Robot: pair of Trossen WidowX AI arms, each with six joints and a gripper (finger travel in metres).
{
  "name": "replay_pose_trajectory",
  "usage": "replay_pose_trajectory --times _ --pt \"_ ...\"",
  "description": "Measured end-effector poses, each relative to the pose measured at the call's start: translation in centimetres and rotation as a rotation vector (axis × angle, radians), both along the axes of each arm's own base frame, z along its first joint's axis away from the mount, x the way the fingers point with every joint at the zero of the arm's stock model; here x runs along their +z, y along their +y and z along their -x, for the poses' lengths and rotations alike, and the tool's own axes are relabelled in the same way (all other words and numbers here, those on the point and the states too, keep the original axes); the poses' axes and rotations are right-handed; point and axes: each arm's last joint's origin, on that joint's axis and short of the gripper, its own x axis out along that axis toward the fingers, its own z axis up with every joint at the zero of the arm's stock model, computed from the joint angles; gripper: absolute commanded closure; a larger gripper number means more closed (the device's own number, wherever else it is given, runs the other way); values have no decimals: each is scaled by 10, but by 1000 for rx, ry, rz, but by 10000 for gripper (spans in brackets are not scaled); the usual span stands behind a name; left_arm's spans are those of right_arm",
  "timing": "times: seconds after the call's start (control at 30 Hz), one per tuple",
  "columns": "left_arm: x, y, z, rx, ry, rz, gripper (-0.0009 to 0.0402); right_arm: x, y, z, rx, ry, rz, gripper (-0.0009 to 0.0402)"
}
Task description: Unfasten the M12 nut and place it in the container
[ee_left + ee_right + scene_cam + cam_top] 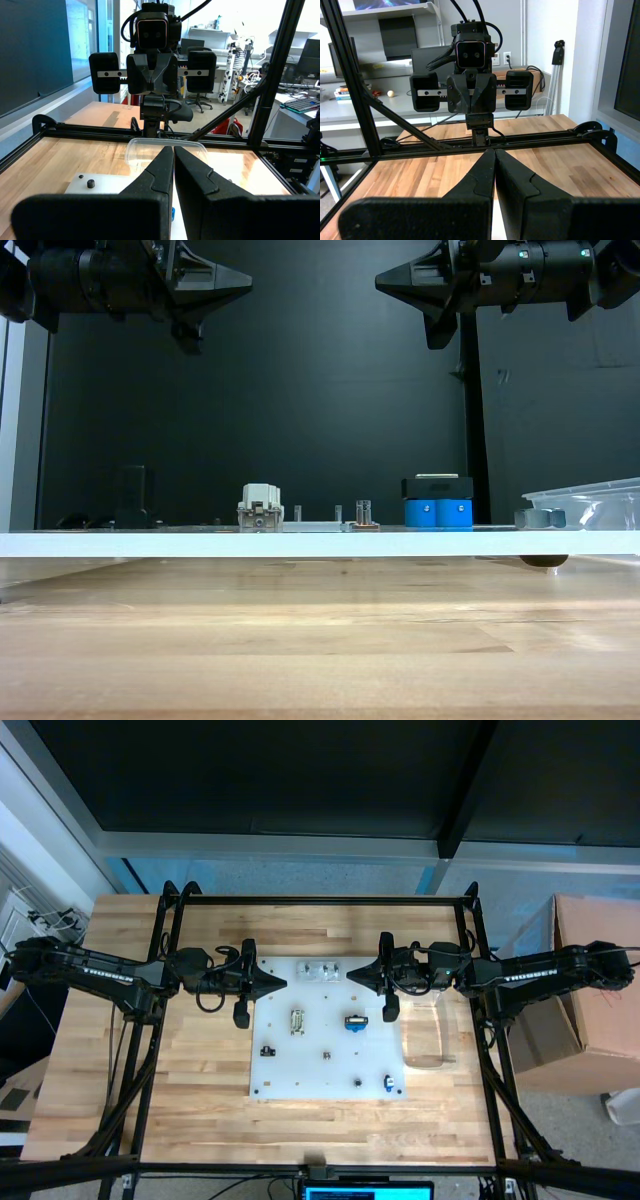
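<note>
Pose: left black arm (90, 970) reaches in level from the left edge of the worktop (200, 1120), held high above the surface. Its left claw (283, 983) points toward the right edge, fingers (160, 170) closed flat against each other. The right black arm (545, 968) mirrors this from the right edge at the same height. Its right claw (349, 977) points toward the left edge, fingers (482, 175) pressed together. The claw tips face each other, apart.

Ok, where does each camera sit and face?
High: above the near edge, looking down at the white task board; left gripper and right gripper, shut, face each other above it.
Low: table height, near edge, looking level; small silver nut on its stud, grippers overhead.
Left wrist: along the left gripper toward the right arm.
Right wrist: along the right gripper toward the left arm.
Shared: high and low show the clear plastic container.
</note>
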Motion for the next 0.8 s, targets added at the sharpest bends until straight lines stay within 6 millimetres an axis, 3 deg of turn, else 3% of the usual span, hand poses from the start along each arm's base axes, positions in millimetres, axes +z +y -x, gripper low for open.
replay_pose_trajectory --times 0.5,0.8 --pt "0 1 0 43 0 0 393 -1 -1 0 -55 13 -1 393" --pt "0 1 0 42 0 0 393 7 26 -13 -3 350 -16 393"
